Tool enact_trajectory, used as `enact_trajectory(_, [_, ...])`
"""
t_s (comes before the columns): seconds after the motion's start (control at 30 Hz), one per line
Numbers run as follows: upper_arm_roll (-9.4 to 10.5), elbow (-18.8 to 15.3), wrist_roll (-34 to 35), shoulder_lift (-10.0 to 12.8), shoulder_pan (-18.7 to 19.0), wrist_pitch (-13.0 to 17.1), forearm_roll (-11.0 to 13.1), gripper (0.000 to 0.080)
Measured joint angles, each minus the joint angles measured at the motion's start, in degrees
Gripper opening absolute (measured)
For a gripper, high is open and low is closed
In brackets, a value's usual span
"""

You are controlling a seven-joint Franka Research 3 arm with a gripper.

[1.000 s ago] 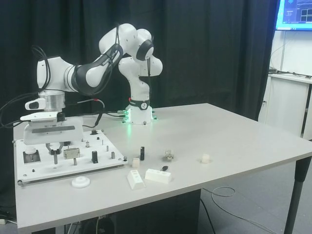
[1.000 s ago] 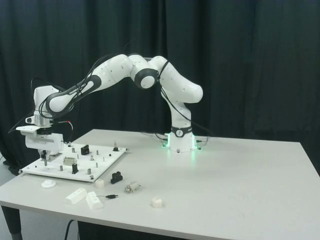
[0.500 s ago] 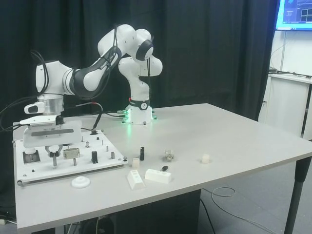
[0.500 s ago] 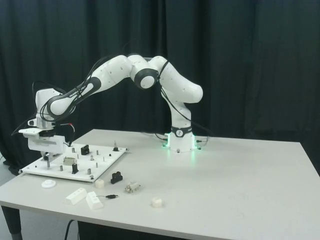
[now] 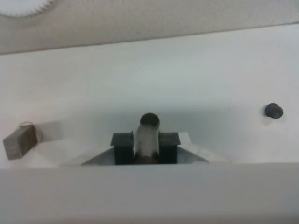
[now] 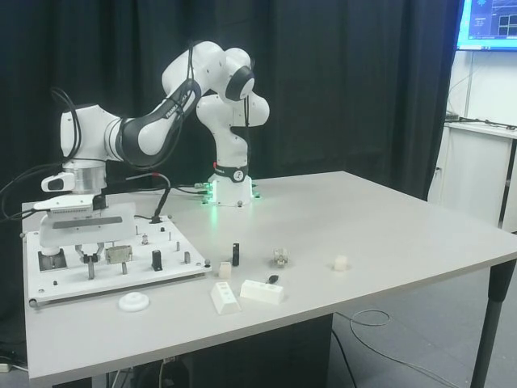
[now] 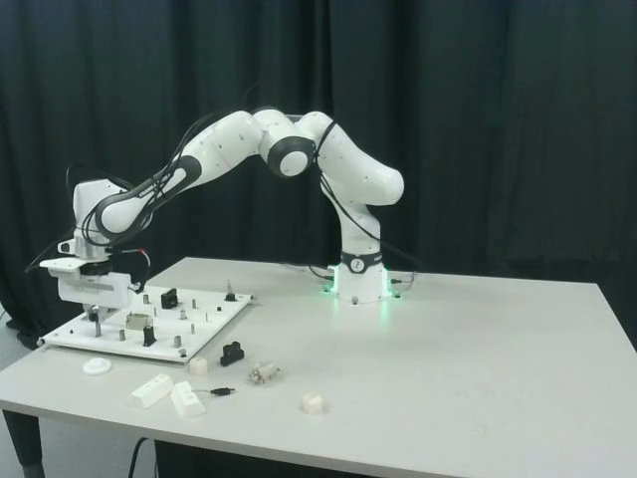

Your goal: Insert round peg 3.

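One white arm (image 7: 249, 139) reaches from its base at frame centre to the left edge of the second room view, over one white board (image 7: 214, 321) lying on the grey surface (image 7: 478, 358).

The jaws (image 5: 146, 148) sit just above the board at its far-left end. In the wrist view two black fingers (image 5: 122, 144) are closed on one round peg (image 5: 148, 135), which stands upright between them with its dark top end visible. The peg's lower end is hidden, so contact with the board cannot be confirmed. In the first room view the peg (image 6: 90, 265) appears as a short grey post below the hand, at the left of the frame.

Also visible in the wrist view:
- one black round stud (image 5: 274, 110) on the board, at right, well apart from the peg;
- one grey block (image 5: 20, 142) at the left edge;
- one white toothed gear (image 5: 23, 6), partly cut off at upper left.

On the surface in front of the board, in the first room view:
- one white gear disc (image 6: 134, 302), lower left;
- two white oblong blocks (image 6: 225, 297) side by side, near centre;
- one small white cube (image 6: 225, 268) just beside one black upright piece (image 6: 236, 254);
- one small metal part (image 6: 280, 258);
- one white cube (image 6: 341, 263), right of centre.
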Motion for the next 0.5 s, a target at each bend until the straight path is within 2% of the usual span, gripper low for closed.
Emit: enact_trajectory(0.5, [0.03, -0.11, 0.08, -0.01, 0.01, 0.36, 0.82, 0.0107])
